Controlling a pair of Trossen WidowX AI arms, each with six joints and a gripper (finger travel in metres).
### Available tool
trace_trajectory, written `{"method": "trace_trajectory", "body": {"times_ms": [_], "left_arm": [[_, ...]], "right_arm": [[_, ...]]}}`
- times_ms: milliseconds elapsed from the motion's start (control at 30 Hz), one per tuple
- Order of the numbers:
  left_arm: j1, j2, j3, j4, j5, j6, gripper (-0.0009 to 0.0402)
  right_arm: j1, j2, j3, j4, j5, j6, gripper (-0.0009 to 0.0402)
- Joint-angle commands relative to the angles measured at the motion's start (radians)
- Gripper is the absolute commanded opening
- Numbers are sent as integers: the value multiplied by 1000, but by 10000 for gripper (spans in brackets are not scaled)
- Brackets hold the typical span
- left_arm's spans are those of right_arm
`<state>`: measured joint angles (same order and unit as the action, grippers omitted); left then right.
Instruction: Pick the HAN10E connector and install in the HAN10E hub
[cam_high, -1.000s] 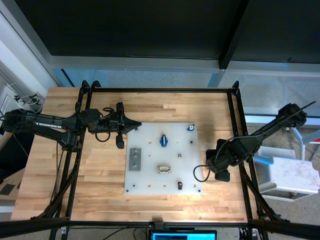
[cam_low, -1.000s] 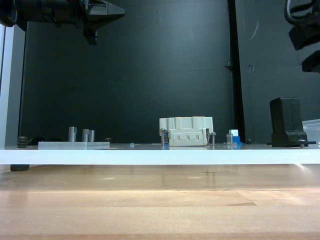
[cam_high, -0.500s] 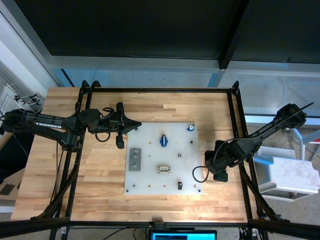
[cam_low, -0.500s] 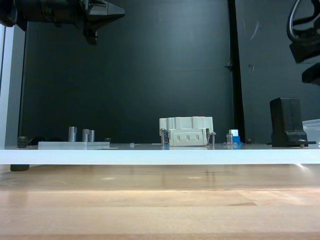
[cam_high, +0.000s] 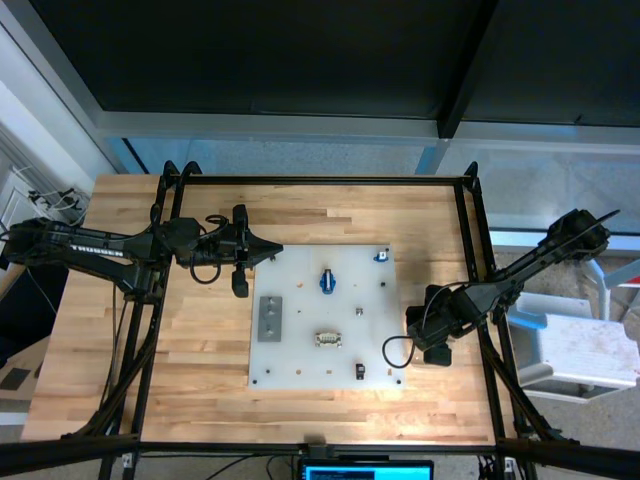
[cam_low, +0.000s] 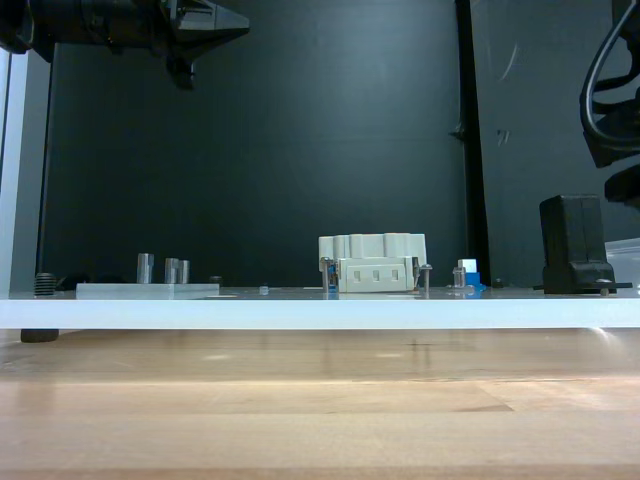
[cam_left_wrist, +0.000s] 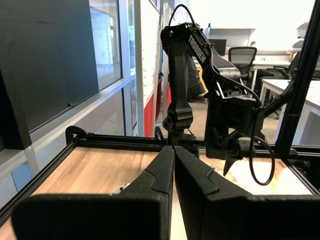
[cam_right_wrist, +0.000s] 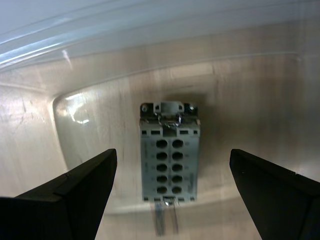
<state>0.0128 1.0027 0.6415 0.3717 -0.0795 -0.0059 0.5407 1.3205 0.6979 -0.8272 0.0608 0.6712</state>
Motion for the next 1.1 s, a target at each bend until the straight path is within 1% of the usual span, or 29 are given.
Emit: {"method": "trace_trajectory", "body": {"times_ms": [33, 333, 467, 600, 900, 1100], "left_arm": [[0, 0, 0, 0, 0, 0, 0], [0, 0, 0, 0, 0, 0, 0], [0, 0, 0, 0, 0, 0, 0], [0, 0, 0, 0, 0, 0, 0], [0, 0, 0, 0, 0, 0, 0], [0, 0, 0, 0, 0, 0, 0]], "right_arm": [[0, 0, -15, 19, 0, 1, 308], [0, 19, -30, 23, 1, -8, 281], [-1, 18, -30, 24, 0, -10, 253], [-2, 15, -29, 25, 0, -10, 206], [-2, 15, -29, 26, 0, -9, 84], [-3, 5, -25, 24, -8, -11, 20]]}}
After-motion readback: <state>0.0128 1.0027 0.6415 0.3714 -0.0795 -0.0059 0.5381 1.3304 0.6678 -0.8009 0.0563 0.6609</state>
